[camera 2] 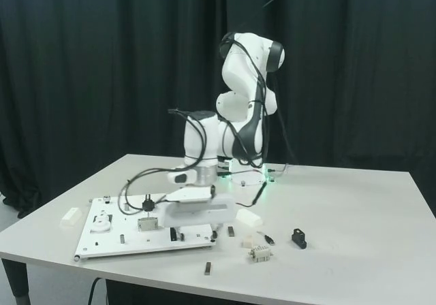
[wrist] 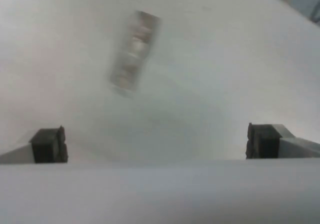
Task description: Remove round peg 3.
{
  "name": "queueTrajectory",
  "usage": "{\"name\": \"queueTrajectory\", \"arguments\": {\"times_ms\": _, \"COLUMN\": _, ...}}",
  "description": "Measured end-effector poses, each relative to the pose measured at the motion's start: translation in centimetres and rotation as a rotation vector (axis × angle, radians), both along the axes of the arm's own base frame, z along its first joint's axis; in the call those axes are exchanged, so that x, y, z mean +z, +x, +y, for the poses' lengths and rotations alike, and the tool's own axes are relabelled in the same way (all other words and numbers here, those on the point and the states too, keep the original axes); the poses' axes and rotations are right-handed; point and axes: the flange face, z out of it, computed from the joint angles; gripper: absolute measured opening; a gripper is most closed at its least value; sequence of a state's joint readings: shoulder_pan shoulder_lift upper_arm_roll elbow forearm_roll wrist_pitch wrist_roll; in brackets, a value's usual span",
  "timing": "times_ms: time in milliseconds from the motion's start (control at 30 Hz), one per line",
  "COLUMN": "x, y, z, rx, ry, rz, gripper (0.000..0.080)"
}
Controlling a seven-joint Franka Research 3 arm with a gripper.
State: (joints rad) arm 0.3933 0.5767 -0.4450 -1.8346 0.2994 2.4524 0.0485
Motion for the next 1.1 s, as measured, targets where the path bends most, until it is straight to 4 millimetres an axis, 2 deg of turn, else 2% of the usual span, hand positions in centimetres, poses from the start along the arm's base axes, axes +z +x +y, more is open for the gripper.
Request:
{"name": "queueTrajectory", "arguments": {"times_ms": 333, "x": 2.2, "y": 0.6, "z": -6.8, "rx": -0.062, "ry": -0.060, "rz": -0.033, "gripper": 0.0800}}
{"name": "queueTrajectory", "arguments": {"times_ms": 667, "x": 4.1, "y": 0.1, "z": -14.2, "rx": -0.129, "ry": -0.068, "rz": -0.049, "gripper": 0.0800}}
{"name": "queueTrajectory", "arguments": {"times_ms": 833, "x": 4.4, "y": -0.3, "z": -16.7, "rx": -0.169, "ry": -0.055, "rz": -0.028, "gripper": 0.0800}}
{"name": "queueTrajectory", "arguments": {"times_ms": 1100, "x": 3.8, "y": -0.8, "z": -19.3, "rx": -0.207, "ry": -0.036, "rz": 0.004, "gripper": 0.0800}}
